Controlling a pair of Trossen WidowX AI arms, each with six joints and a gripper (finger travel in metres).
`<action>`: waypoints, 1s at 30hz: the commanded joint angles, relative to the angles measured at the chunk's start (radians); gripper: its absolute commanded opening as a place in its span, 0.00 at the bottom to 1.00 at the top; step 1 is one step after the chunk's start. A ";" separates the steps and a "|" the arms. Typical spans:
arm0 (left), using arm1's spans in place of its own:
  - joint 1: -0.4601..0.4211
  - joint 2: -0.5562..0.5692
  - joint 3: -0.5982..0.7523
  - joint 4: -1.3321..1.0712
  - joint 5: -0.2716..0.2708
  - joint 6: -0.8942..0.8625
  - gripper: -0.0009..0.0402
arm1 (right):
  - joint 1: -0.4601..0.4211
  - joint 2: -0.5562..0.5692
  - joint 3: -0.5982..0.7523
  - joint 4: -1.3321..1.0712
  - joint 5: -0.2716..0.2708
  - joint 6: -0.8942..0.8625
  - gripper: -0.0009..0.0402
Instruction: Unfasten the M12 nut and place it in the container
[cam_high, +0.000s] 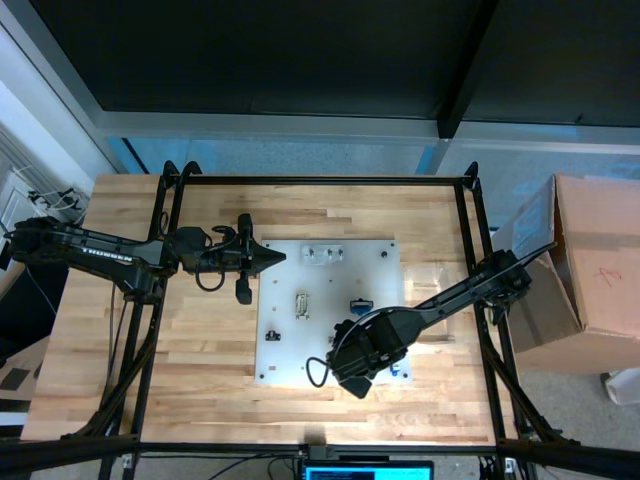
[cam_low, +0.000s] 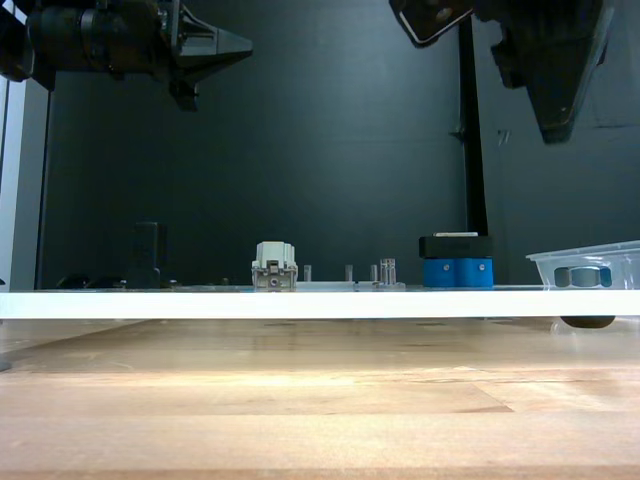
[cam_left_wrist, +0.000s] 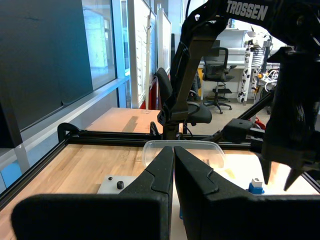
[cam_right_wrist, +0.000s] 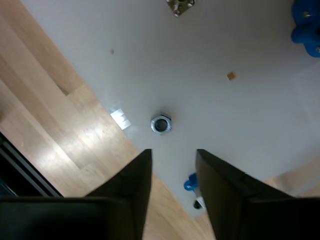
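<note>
**Right gripper hanging spread over the M12 nut — grip not yet made**

Right gripper is pointing straight down at the white board. Its fingers are standing apart with a clear gap and pinching nothing. The nut is lying just ahead of the fingertips, roughly in line with the gap but nearer one finger than the other.

Nut position: it is sitting low on the board close to the near right edge, with its dark bore facing up. It is looking seated on its stud and run well down, since no ribs are showing under it in the low view. There it is appearing against the wall of the container, but the wrist view is placing it on the board, not in the tray. The right arm is covering that spot in the high view, so no check from there.

Doing the step well (judgement):
- Centring the gap over the nut before descending.
- Lowering until the pads are straddling two opposite flats — corners risk slipping.
- Closing firmly, then turning counter-clockwise in short wrist strokes with the axis vertical.
- Lifting only once the nut is turning free, then carrying it to the container beside the board.

Left gripper is hovering high near the board's far left, fingers pressed together, well apart from the nut.
</note>
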 joint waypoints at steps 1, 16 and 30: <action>0.000 0.000 0.000 0.000 0.000 0.000 0.02 | 0.005 0.026 -0.002 0.003 0.002 0.001 0.46; 0.000 0.000 0.000 0.000 0.000 0.000 0.02 | 0.015 0.097 -0.041 0.070 0.001 0.026 0.61; 0.000 0.000 0.000 0.000 0.000 0.000 0.02 | 0.026 0.097 -0.114 0.159 0.001 0.060 0.61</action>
